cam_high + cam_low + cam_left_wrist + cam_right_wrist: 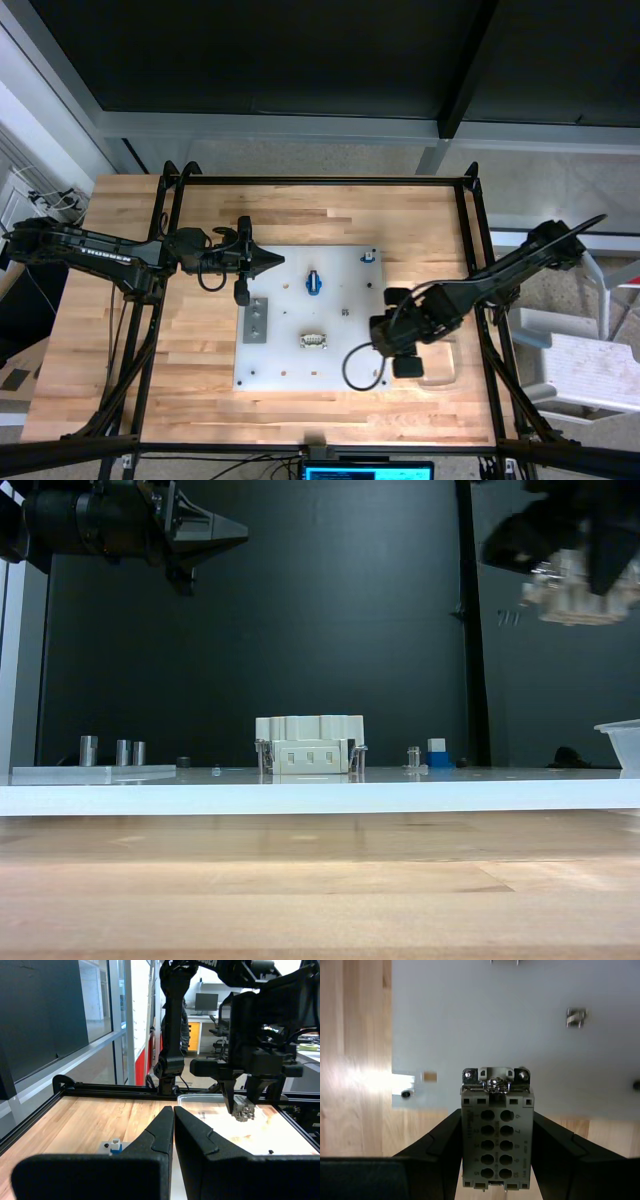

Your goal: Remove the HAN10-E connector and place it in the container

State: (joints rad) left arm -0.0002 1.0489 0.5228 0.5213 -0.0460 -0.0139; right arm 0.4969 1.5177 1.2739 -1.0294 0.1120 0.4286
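Right gripper (496,1122) clamped on connector (496,1147), fingers snug against both its sides. Holding it up in air past board's (290,365) right edge, just beside container (445,372), not in it yet. Left gripper (278,260) pinched fully shut, empty, hovering over board's far-left part.

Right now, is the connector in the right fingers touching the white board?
Apart. The low view shows the HAN10-E connector held by the right gripper high above the white board. The left gripper hangs shut above the board's left side.
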